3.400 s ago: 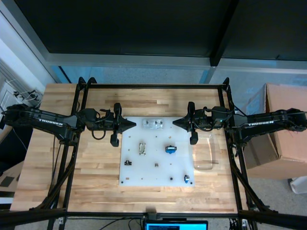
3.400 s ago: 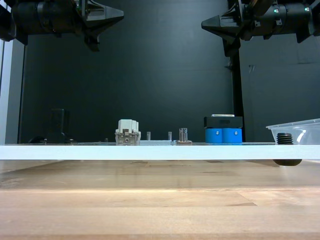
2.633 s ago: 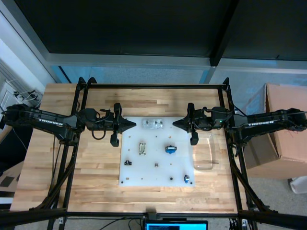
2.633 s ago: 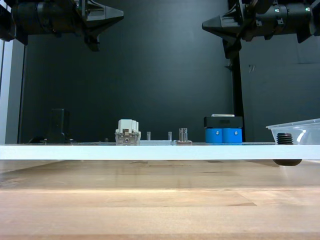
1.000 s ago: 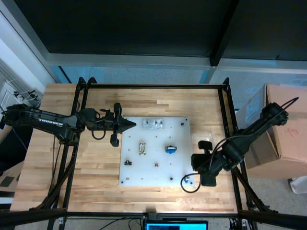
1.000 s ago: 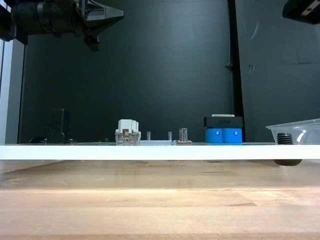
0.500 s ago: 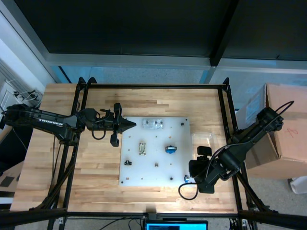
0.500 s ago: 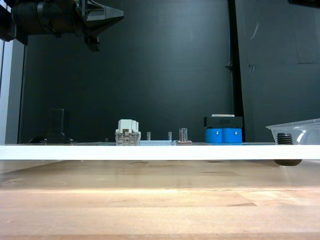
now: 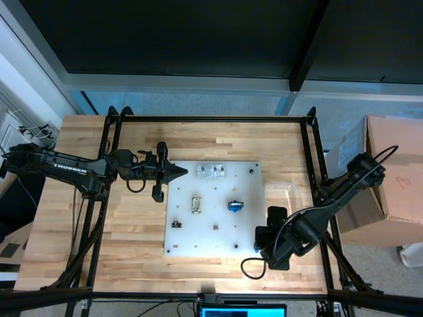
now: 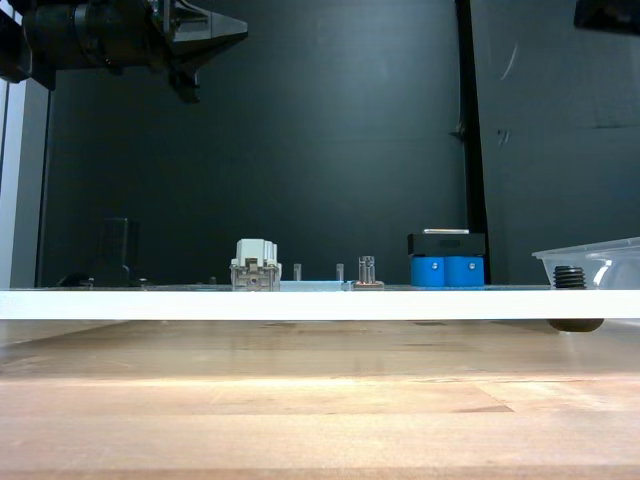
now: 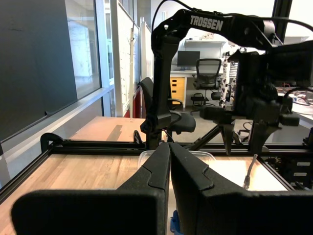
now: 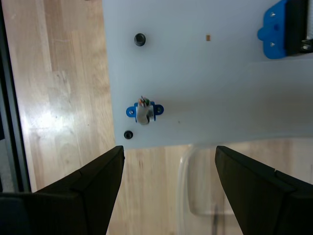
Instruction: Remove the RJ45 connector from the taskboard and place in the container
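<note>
Offset decides it: the RJ45 connector (image 12: 143, 113), seated in its blue holder (image 12: 129, 111), lies beyond the tips of my right pincer (image 12: 167, 148), spread wide, nearer one finger; my left pincer (image 9: 182, 171), pinched closed, hovers well away.

Wooden table (image 9: 132, 246) bears taskboard (image 9: 206, 239), container (image 9: 281, 193)

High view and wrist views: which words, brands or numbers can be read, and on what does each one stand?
"TROSSEN": white, on the left arm, high view.
"TROSSEN": white, on the right arm, left wrist view.
Red mark on the cardboard box: too small to read.
Taskboard, RJ45 connector in its blue seat: no text.
Left gripper, shut, hovers high over the board's far left corner; right gripper, open, above the connector.
</note>
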`<move>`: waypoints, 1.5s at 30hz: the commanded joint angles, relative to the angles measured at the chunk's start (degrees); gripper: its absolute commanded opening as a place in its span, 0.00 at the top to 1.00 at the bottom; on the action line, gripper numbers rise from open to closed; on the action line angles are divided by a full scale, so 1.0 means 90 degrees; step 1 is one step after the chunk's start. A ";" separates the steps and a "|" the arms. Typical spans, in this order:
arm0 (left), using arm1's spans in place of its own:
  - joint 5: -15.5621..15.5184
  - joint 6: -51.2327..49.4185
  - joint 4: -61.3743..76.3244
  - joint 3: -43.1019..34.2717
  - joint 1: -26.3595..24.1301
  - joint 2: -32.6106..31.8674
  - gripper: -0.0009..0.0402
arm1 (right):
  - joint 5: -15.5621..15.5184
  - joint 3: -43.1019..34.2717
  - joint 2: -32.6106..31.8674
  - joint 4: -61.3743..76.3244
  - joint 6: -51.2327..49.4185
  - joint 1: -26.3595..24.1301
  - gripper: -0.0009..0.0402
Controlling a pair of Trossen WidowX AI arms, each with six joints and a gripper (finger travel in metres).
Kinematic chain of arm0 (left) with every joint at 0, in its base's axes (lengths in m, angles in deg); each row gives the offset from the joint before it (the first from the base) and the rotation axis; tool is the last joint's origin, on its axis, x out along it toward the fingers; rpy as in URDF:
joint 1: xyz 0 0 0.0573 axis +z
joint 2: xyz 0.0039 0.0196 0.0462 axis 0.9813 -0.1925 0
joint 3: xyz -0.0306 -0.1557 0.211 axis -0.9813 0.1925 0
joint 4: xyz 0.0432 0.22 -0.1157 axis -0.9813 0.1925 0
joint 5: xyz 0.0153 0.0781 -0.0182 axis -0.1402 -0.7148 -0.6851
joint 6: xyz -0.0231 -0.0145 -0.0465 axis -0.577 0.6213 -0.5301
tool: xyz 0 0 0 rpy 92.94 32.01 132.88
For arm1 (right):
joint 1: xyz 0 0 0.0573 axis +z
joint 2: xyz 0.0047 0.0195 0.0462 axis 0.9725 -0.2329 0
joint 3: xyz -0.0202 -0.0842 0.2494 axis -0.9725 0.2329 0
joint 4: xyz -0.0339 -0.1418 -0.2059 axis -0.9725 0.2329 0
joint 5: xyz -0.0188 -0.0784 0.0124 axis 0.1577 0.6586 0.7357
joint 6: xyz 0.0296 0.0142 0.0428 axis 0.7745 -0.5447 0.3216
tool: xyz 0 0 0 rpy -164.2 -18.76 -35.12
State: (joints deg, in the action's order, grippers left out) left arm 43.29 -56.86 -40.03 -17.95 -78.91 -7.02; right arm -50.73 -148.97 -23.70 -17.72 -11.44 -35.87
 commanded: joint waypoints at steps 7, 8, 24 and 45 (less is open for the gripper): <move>0.0002 0.0000 0.0000 0.0000 0.0002 -0.0002 0.98 | -0.0005 0.0634 -0.0272 -0.1066 -0.0041 -0.0002 0.36; 0.0002 0.0000 0.0000 0.0000 0.0000 -0.0002 0.98 | -0.0005 0.0695 -0.0282 -0.1178 -0.0044 0.0000 0.36; 0.0002 0.0000 0.0000 0.0000 0.0000 -0.0002 0.98 | 0.0007 0.1273 -0.0398 -0.2072 -0.0092 0.0017 0.38; 0.0002 0.0000 0.0000 0.0000 0.0000 -0.0002 0.98 | 0.0012 0.1307 -0.0386 -0.2118 -0.0238 0.0024 0.59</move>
State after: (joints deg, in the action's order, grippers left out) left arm 43.31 -56.86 -40.03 -17.93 -78.91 -7.04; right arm -50.56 -137.19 -27.22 -36.82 -13.51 -35.67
